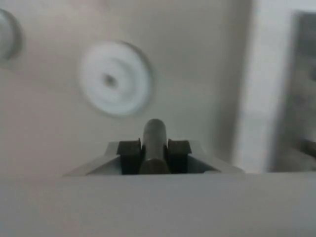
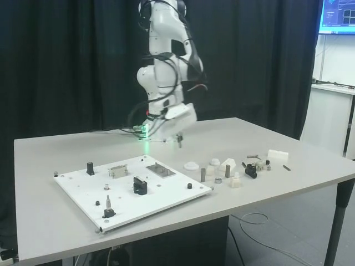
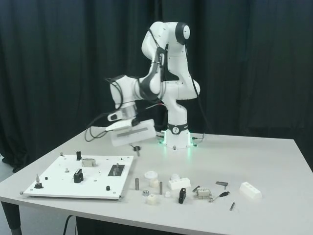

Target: Place round peg 3.

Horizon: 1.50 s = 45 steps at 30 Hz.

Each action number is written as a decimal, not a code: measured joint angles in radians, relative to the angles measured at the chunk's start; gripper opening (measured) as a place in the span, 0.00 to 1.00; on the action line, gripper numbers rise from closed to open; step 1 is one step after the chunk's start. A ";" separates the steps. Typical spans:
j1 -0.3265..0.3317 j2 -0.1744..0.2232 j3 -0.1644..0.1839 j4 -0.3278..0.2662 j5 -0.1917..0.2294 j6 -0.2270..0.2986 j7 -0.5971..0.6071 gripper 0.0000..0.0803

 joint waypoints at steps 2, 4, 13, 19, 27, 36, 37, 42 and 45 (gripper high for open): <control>0.014 0.000 0.030 -0.003 0.004 0.001 0.040 0.14; 0.028 0.000 0.058 -0.005 0.004 0.004 0.083 0.14; 0.102 0.013 0.181 -0.007 0.004 0.034 0.292 0.14; 0.152 0.033 0.247 -0.007 0.000 0.064 0.410 0.14; 0.223 0.074 0.305 -0.007 -0.005 0.116 0.542 0.14; 0.305 0.129 0.336 -0.006 -0.006 0.197 0.651 0.14; 0.314 0.135 0.336 -0.006 -0.006 0.206 0.657 0.14; 0.350 0.165 0.339 -0.002 -0.006 0.247 0.686 0.14; 0.363 0.181 0.341 0.000 -0.006 0.269 0.698 0.14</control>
